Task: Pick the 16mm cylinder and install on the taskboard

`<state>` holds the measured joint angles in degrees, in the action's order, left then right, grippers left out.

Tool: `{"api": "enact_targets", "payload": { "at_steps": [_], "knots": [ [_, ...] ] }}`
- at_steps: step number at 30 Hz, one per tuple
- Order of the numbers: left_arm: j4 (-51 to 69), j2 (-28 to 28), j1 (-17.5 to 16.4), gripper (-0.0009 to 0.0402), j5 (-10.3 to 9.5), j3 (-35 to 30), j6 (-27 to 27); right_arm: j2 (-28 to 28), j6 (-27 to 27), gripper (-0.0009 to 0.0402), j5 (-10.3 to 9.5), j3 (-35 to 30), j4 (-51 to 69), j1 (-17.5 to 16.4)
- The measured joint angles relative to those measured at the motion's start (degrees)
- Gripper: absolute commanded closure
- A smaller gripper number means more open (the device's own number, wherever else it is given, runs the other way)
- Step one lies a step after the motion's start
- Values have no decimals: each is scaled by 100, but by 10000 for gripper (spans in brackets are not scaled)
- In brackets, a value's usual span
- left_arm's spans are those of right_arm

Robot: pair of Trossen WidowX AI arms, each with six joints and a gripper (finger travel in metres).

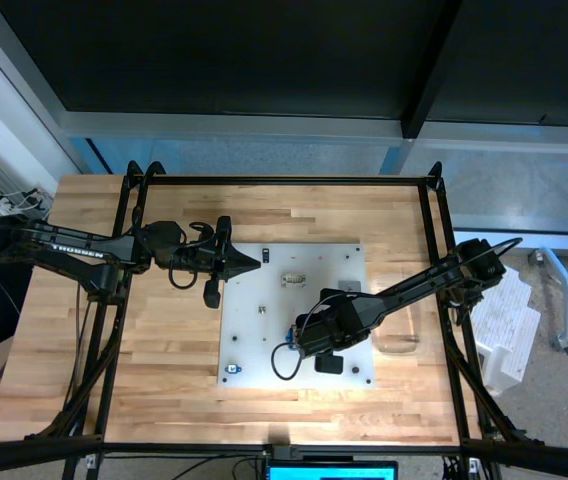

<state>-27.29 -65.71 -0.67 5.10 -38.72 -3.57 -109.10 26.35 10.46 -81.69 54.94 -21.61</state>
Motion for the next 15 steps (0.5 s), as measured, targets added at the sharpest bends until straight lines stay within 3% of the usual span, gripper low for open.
{"api": "enact_targets", "payload": {
  "at_steps": [15],
  "knots": [
    [2,0,0,393,0,2,-2,-4,-4,393,-13,17,44,0]
  ]
}}
